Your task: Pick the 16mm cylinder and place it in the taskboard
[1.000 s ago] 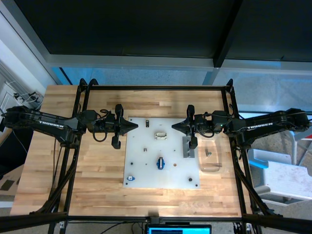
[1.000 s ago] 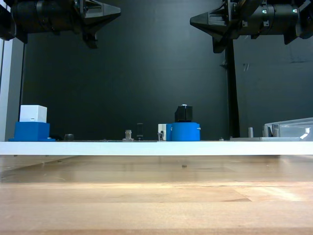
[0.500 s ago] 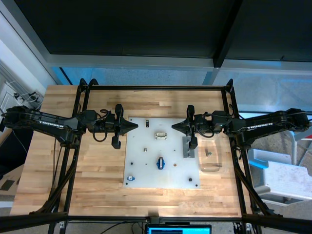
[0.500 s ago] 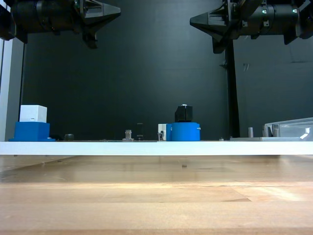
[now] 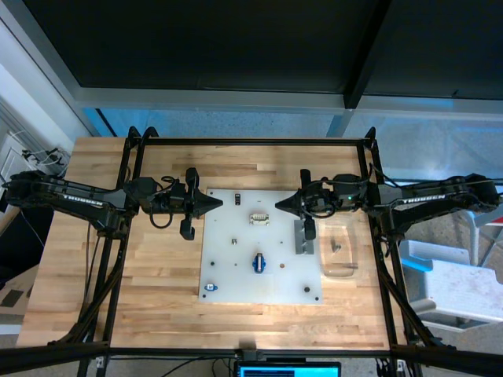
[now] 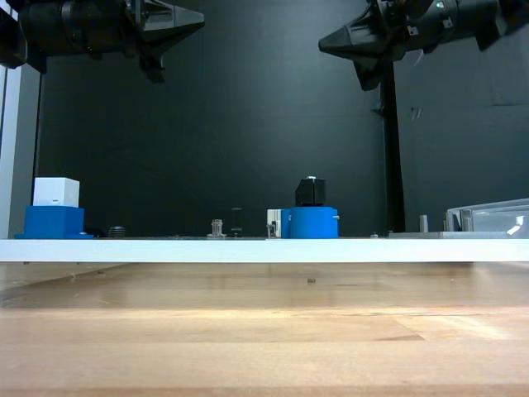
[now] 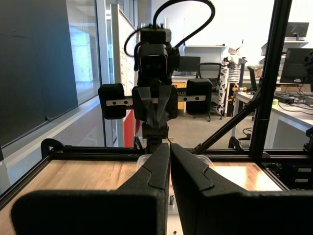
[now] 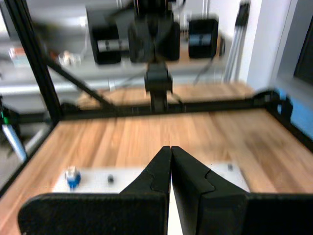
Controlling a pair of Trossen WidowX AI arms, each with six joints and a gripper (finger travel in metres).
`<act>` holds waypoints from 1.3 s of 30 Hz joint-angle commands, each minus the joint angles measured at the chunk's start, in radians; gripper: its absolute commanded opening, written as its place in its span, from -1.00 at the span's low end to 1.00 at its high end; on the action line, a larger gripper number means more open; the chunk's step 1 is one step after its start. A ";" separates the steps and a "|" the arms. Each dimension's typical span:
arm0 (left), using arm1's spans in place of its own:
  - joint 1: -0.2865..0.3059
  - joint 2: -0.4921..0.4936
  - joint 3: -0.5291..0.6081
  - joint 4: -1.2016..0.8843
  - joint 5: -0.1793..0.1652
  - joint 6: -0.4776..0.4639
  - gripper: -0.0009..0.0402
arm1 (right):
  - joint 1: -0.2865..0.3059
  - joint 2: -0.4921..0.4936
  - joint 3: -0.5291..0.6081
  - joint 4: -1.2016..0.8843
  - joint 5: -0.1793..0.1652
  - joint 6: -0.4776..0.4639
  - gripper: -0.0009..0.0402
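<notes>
Since the 16mm cylinder point(image 5: 335, 246) lies in the clear tray point(image 5: 338, 274), right of middle in the high view and just beside the taskboard point(image 5: 232, 271), the pick is judged not yet begun. The right gripper point(image 5: 297, 203) is held high over the board's upper right and the left gripper point(image 5: 220, 203) over its upper left, both with jaws shut and nothing held. Next, the right jaws would need to be moved over the tray, opened and lowered around the cylinder.

left claw point(image 5: 219, 202) closed, held high, pointing inward | right claw point(image 5: 278, 203) closed, held high, pointing inward
</notes>
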State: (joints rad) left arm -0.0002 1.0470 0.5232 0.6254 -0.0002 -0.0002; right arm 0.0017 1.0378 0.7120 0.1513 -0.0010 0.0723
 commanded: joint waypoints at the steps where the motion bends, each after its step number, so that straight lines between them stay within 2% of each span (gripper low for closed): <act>1: 0.000 0.000 0.000 0.000 0.000 0.000 -0.96 | 0.001 0.000 0.072 -0.168 0.000 -0.004 -0.96; 8: 0.000 0.000 0.000 0.000 0.000 0.000 -0.96 | 0.003 0.000 0.185 -0.462 0.006 -0.010 -0.96; 20: 0.000 0.000 0.000 0.000 0.000 0.000 -0.96 | 0.008 0.000 0.274 -0.834 0.010 0.016 -0.96; 28: 0.000 0.000 0.000 0.000 0.000 0.000 -0.96 | 0.016 0.000 0.314 -1.024 0.008 0.051 -0.96; 39: 0.000 0.000 0.000 0.000 0.000 0.000 -0.96 | 0.023 0.002 0.353 -1.229 0.008 0.050 -0.96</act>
State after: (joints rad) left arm -0.0002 1.0466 0.5228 0.6254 -0.0002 -0.0002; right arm 0.0238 1.0389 1.0645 -1.0573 0.0071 0.1238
